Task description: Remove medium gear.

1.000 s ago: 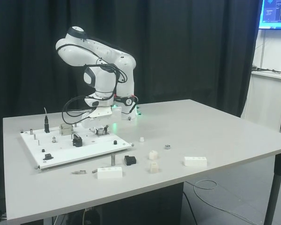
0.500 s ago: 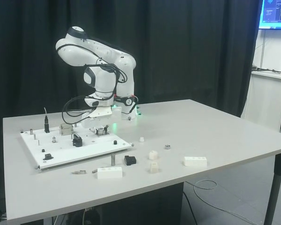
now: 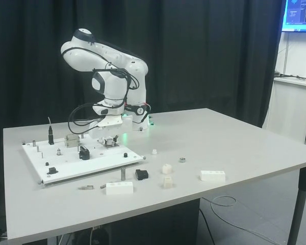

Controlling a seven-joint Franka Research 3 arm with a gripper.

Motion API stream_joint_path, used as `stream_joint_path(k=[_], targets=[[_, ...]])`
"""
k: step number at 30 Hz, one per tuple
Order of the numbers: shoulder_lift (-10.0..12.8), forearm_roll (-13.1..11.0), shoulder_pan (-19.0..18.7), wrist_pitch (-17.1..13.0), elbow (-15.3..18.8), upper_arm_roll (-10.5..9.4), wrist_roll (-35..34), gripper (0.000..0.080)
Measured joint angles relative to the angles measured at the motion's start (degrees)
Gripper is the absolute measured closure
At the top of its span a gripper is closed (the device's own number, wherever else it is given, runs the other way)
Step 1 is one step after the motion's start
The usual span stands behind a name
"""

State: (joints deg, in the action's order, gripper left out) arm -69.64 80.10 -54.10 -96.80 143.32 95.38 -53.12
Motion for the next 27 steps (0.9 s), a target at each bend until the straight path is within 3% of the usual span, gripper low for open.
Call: stream_joint_path(k=[17,27], targets=[[0.0,-0.2,0.1,0.9,0.1,-0.87,0.0,0.0406],[0.0,-2.7,0.7,4.1,0.3,-4.56,0.0,0.0406]])
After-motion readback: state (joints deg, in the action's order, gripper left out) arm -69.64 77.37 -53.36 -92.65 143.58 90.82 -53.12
